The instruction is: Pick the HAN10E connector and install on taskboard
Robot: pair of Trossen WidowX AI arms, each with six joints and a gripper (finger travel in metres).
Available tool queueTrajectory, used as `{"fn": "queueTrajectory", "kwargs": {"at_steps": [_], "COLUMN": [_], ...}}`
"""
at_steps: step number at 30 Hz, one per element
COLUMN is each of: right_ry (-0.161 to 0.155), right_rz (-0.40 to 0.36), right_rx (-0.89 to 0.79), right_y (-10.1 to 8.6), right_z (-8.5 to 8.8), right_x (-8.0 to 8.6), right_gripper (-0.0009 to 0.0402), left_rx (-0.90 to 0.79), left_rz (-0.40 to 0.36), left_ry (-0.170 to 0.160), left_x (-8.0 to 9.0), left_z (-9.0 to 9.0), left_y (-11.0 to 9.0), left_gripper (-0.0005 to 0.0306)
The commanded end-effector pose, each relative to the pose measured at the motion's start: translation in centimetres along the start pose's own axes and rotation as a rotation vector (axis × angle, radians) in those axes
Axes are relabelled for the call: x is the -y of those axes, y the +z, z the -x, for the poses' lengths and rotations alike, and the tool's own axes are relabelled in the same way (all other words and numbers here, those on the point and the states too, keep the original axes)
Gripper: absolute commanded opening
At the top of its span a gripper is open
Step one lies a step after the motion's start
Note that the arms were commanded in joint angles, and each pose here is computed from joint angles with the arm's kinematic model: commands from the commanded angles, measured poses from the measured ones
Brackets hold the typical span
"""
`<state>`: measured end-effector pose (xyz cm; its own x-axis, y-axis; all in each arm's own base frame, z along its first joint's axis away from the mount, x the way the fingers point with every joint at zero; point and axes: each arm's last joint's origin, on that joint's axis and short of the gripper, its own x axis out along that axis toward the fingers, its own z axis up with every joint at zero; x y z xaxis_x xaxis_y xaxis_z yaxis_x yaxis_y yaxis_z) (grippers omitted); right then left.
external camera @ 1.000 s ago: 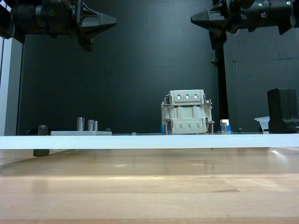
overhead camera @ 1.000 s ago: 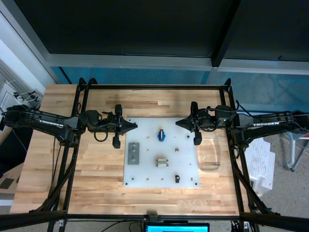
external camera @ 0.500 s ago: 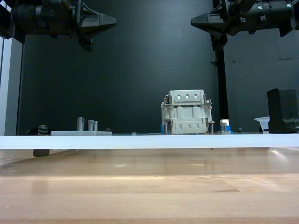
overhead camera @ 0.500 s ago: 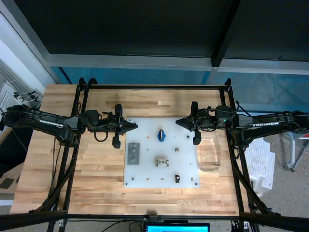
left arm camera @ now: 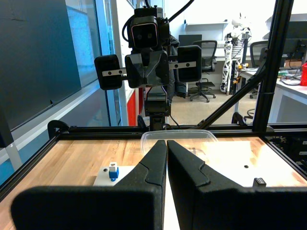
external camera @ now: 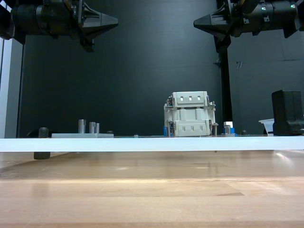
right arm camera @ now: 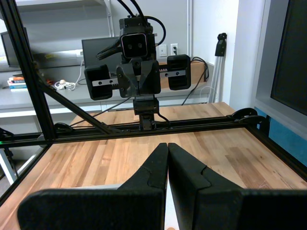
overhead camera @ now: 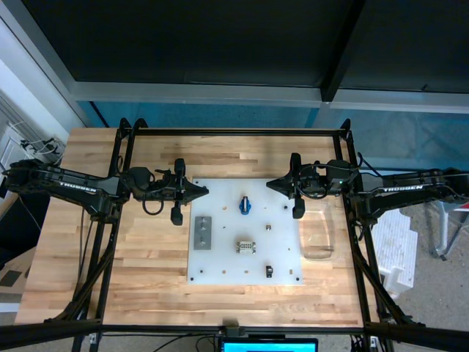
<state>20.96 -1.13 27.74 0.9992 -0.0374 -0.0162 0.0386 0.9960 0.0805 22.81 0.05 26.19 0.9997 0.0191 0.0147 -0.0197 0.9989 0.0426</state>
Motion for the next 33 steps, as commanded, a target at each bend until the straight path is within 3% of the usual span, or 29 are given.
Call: {"fn": "queueTrajectory", "kwargs": {"at_steps": [1, 33], "right_ry": [0.0, -0.001], "right_rz": [0.001, 0.002], "right_rx": [0.0, -0.026], "right_y": [0.0, -0.27], "right_z": [-0.01, 0.0], "right_x": [-0.02, -0.01], "right_gripper": [0.0, 0.0], "left_rx": [0.0, 0.0], "left_rz": [0.0, 0.0], "left_ry": [0.0, 0.0], "left_x": [-0.01, -0.01], "left_z": [0.0, 0.0], "left_y": [0.0, 0.0], "left_gripper": [0.0001, 0.0001]}}
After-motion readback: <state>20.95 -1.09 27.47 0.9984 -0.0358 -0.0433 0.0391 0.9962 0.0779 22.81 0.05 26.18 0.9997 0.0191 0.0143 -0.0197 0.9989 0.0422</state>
